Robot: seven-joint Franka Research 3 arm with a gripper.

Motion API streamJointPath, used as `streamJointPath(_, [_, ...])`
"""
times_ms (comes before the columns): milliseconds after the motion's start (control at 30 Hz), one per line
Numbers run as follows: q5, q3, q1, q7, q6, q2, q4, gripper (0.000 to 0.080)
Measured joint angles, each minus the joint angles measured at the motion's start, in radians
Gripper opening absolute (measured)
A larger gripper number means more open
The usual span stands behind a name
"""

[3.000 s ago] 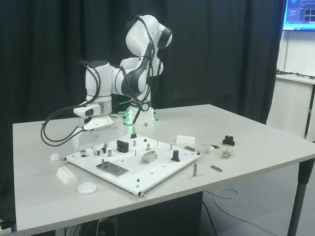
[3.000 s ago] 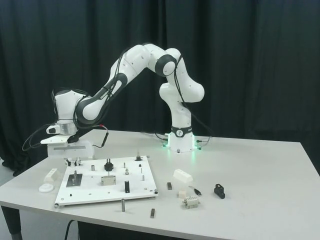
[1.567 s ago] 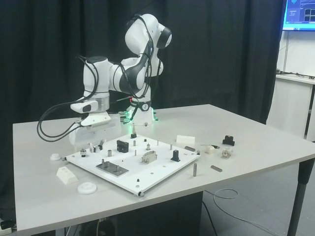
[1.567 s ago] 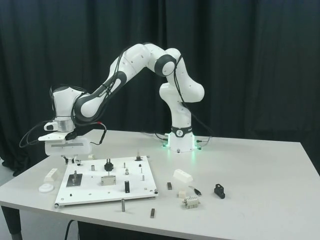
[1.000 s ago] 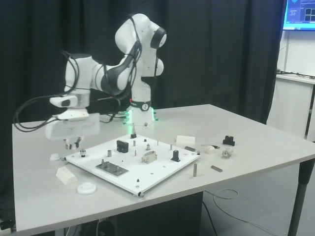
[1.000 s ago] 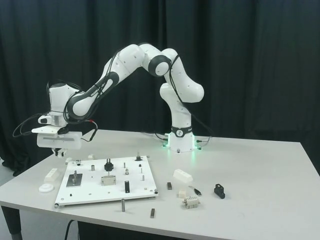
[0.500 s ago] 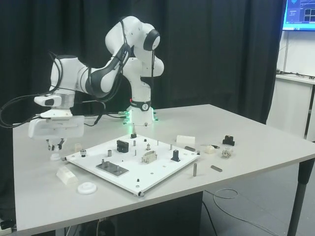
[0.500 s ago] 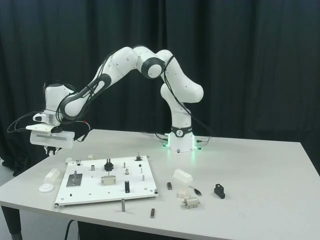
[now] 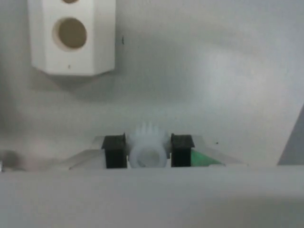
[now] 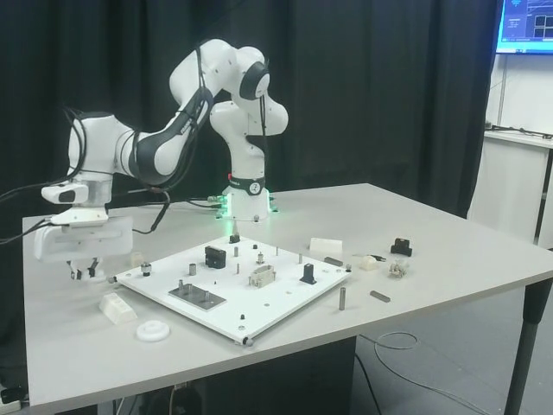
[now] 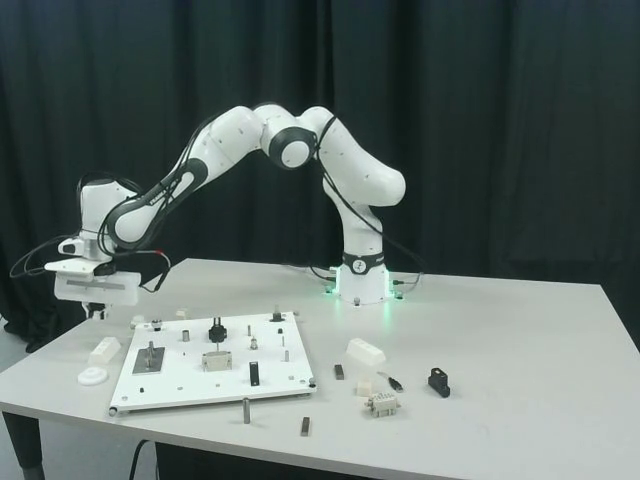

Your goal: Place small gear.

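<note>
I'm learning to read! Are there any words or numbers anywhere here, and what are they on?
No words or numbers can be read.
Screen on the far wall in the first room view: it shows something, but too small to read.
White block with round holes: no writing.
Small gear held in the tool: no writing.
White board: no labels seen.

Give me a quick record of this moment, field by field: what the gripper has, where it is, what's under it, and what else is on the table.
gripper: gripper held above the grey table, off the white board's edge
jaws: shut on the small gear, one black pad on each side
held item: white toothed gear, teeth visible between the pads
below the gripper: bare table and a white block with round holes
white board: carries pegs and small black and metal parts
loose parts: large white gear near the table's front edge; black fixture on the far side from the gripper
task state: gear not yet placed
</note>
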Motion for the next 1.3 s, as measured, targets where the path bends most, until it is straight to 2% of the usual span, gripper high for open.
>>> streamJointPath(267, [0.003, 0.010, -0.030, 0.000, -0.045, 0.042, 0.045, 0.0199])
streamJointPath(600, [0.027, 0.010, -0.050, 0.000, -0.086, 0.091, 0.088, 0.0199])
streamJointPath(1033, [0.045, 0.010, -0.061, -0.006, -0.115, 0.123, 0.119, 0.0199])
streamJointPath(1067, [0.045, 0.010, -0.061, -0.006, -0.117, 0.124, 0.121, 0.0450])
streamJointPath(1300, [0.045, 0.009, -0.062, -0.008, -0.134, 0.125, 0.134, 0.0450])
